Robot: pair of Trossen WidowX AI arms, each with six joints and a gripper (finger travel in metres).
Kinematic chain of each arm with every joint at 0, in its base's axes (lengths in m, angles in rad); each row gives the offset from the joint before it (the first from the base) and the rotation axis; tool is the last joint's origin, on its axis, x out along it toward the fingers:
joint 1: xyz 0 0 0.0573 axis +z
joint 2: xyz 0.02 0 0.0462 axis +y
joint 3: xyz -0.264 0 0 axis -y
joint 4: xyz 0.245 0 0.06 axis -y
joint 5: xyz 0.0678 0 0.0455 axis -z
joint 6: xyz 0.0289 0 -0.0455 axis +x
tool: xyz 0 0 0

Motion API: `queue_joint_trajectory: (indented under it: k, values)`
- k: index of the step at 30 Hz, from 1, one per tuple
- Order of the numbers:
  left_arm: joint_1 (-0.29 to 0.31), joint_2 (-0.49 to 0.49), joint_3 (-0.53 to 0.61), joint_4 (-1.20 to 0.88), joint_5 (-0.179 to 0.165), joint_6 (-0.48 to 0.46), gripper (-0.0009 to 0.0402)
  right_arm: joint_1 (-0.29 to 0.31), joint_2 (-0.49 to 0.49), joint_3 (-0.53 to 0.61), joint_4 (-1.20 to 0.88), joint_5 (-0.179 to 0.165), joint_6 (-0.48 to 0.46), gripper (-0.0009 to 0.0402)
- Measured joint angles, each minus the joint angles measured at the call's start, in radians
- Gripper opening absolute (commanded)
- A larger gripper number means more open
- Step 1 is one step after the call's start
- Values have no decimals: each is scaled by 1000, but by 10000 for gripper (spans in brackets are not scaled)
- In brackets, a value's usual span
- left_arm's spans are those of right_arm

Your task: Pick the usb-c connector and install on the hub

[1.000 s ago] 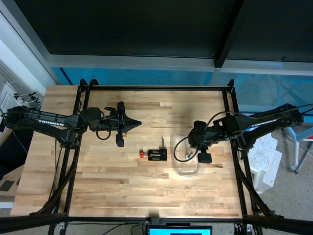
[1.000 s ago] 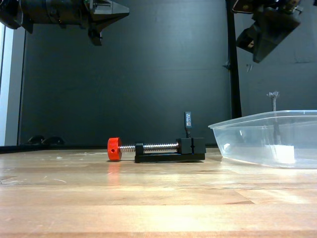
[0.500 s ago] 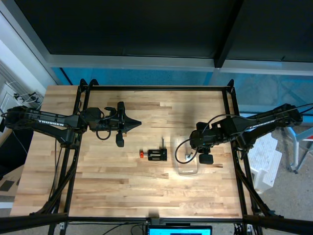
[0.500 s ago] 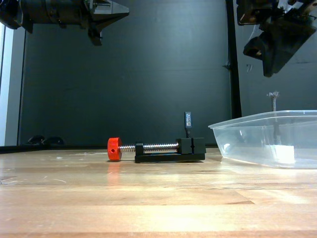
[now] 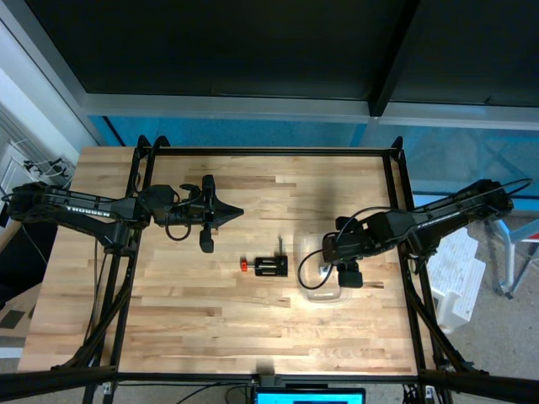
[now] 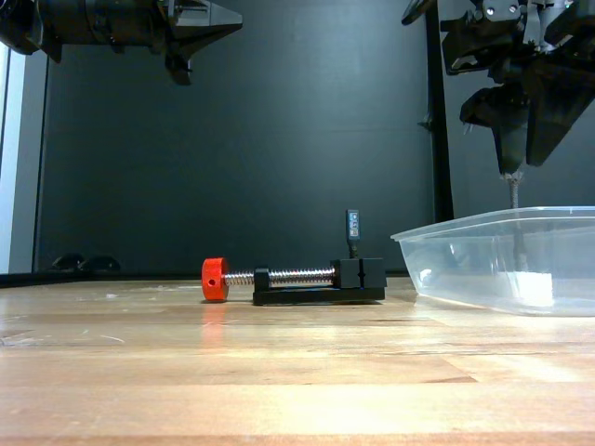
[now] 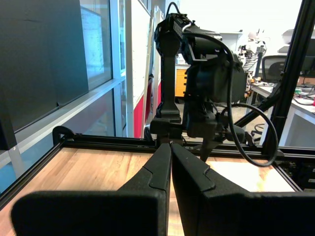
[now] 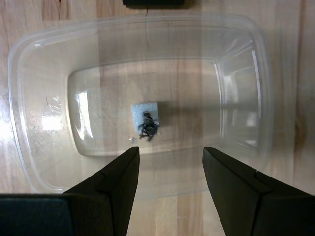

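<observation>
Right gripper (image 8: 170, 150) has dropped since a second ago, from high above the clear plastic tray (image 8: 237, 98) to just over its rim. Its jaws are spread wide and hold nothing. Inside the tray, near the middle of the floor, the usb-c connector (image 8: 148, 129) stands on a small white foam square (image 8: 145, 112). Seen along the gripper, it sits off the midline between the jaws, nearer one finger.

I judge the main risk to be that offset. If the gripper goes straight down, one finger may strike the connector, tip it off the foam or pinch foam and connector together. A finger may also drag the light tray.

The hub (image 5: 270, 266), with its orange-red knob (image 6: 215, 279) and upright pin (image 6: 352, 228), lies just outside the tray's left wall, and nothing stands between the two. Well left of the tray, the left gripper (image 7: 171, 145) hangs high with its fingers pressed together, holding nothing.
</observation>
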Motion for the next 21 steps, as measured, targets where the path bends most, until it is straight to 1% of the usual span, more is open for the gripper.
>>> queue_joint_trajectory:
  k: [11,21]
  values:
    - [0,0,0,0,0,0,0,5,73,-6,47,0,-4,178]
    - [0,0,0,0,0,0,0,13,132,-38,124,-1,-4,178]
